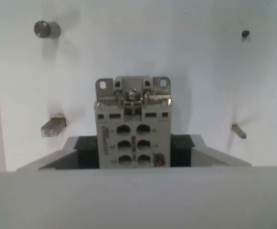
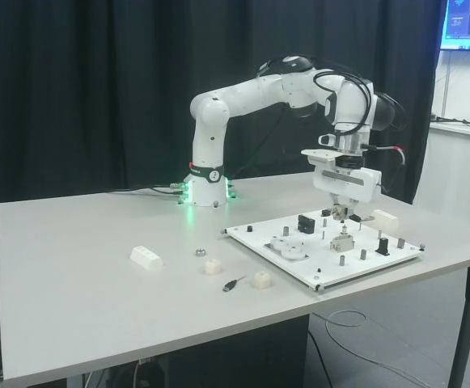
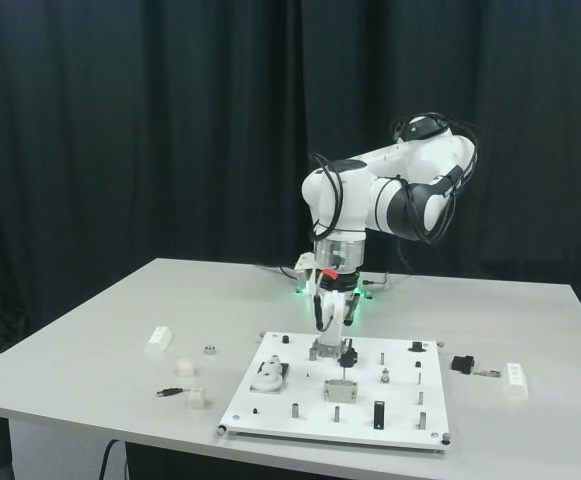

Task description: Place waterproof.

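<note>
Clenched on the connector (image 1: 132, 125), the jaws hold it by its sides: from the wrist view the two black fingers (image 1: 87, 151) press against the lower half of the grey block, one on each flank, with no gap showing. So the gripper (image 2: 339, 212) is not free, and the task's thing is not lying off to any side of it; it hangs straight below, between the fingertips, above the white board (image 2: 259, 236). The connector's long axis runs down along the line of the fingers, its tabbed, clipped end pointing at the board and its face with six round sockets turned to the wrist camera. Whether the tabbed end already touches the board or rides just over it, I cannot tell. Under it the board is bare; a round peg (image 1: 46, 29) and a squared peg (image 1: 53, 125) stand to one side, a thin pin (image 1: 238, 130) and a small black screw (image 1: 245, 34) to the other, all apart from the part. From the room, the gripper hangs over the board's middle, nearer its far edge. My guess is the coming move is straight down.
</note>
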Available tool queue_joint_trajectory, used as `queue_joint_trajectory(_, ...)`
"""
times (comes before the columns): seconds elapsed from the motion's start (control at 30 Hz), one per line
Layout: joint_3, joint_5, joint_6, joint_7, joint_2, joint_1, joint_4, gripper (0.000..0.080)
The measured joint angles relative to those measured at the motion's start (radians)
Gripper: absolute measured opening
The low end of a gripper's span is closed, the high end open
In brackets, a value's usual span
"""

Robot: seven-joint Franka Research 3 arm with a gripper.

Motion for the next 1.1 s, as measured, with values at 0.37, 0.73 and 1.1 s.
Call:
queue_joint_trajectory(0.37,0.009,0.014,0.001,-0.024,0.000,0.008,0.035,0.0309)
queue_joint_trajectory(0.73,0.050,0.050,0.001,-0.012,0.000,0.022,0.141,0.0309)
queue_joint_trajectory(1.1,0.110,0.049,0.014,0.081,0.000,0.024,0.318,0.0309)
